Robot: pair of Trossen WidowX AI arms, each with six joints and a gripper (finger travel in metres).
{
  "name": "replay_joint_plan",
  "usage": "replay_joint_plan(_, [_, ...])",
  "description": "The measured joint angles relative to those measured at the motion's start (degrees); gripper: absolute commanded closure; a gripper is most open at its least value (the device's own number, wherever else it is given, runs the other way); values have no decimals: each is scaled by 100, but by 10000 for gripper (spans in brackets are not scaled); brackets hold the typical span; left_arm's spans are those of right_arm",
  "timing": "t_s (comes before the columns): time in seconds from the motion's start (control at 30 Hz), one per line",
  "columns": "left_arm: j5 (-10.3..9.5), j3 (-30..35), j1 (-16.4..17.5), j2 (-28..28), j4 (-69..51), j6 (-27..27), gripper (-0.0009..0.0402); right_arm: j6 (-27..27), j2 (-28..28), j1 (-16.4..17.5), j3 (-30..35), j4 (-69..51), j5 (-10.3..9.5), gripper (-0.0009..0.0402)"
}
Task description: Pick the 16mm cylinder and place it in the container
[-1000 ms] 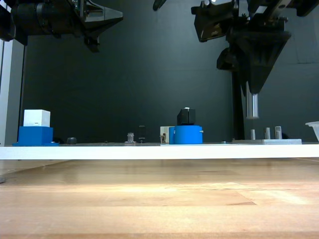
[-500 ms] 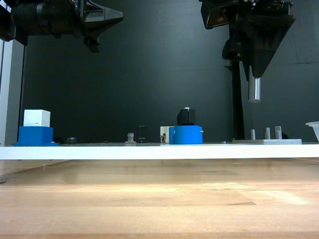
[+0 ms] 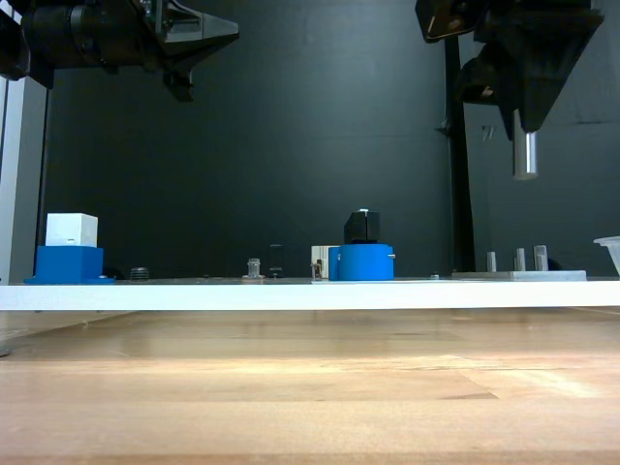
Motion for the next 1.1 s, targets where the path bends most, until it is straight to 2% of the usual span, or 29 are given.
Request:
replay_joint_plan(0.63, [-2,0,0,0,2,2,393,935,-962,374,-1250,188,-17,370])
replay_joint_plan(1.1, [-2,0,0,0,0,0,393,1845,-1661,1012,-1858,223,0,370])
